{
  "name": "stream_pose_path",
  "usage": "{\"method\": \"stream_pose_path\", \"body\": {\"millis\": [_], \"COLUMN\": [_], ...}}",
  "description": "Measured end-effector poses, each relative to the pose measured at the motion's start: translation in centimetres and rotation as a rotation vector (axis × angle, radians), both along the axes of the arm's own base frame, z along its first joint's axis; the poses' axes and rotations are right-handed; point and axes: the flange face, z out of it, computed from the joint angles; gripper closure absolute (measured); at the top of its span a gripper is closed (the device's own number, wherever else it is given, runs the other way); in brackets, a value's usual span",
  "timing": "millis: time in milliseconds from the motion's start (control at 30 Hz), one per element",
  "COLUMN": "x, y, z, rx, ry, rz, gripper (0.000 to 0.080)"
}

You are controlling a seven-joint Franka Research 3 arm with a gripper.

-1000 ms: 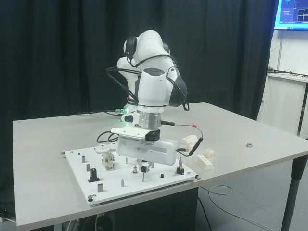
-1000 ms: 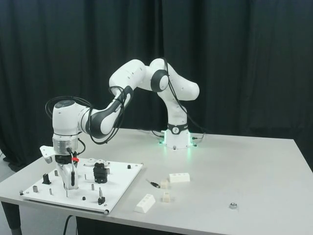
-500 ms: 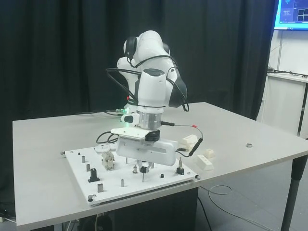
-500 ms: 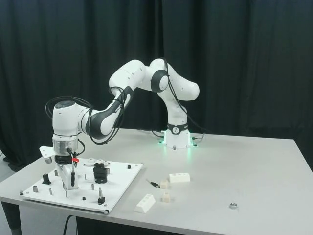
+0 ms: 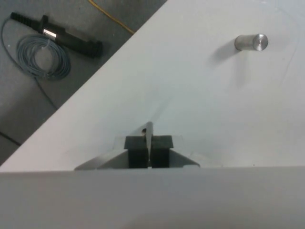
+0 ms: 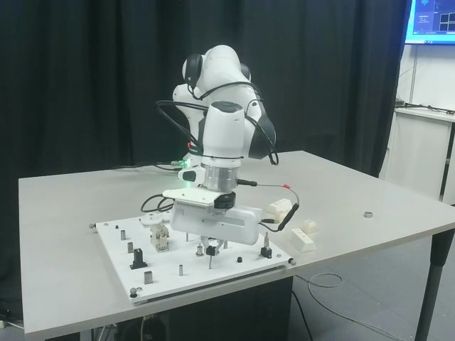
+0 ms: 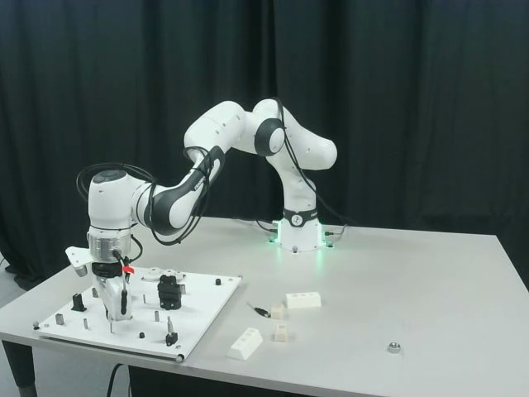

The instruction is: Insert round peg 1.

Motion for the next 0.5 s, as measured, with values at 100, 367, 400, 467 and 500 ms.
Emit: {"method": "stream_pose_path", "body": {"millis": [100,367,400,467,500], "x": [0.01,0.11,0.13,0.16,0.17], "y": [0.04,0.20,0.23,0.25,0.25], "z": [0.00,0.01,0.01,0.00,0.00], "rx": [0.000,0.001,0.002,0.002,0.002], "ry": [0.000,-0.002,-0.004,-0.006,-0.007], "rz": [0.001,0.006,0.006,0.006,0.006], "gripper": [0.0788,0.0788,0.0788,0.0788,0.0788]}}
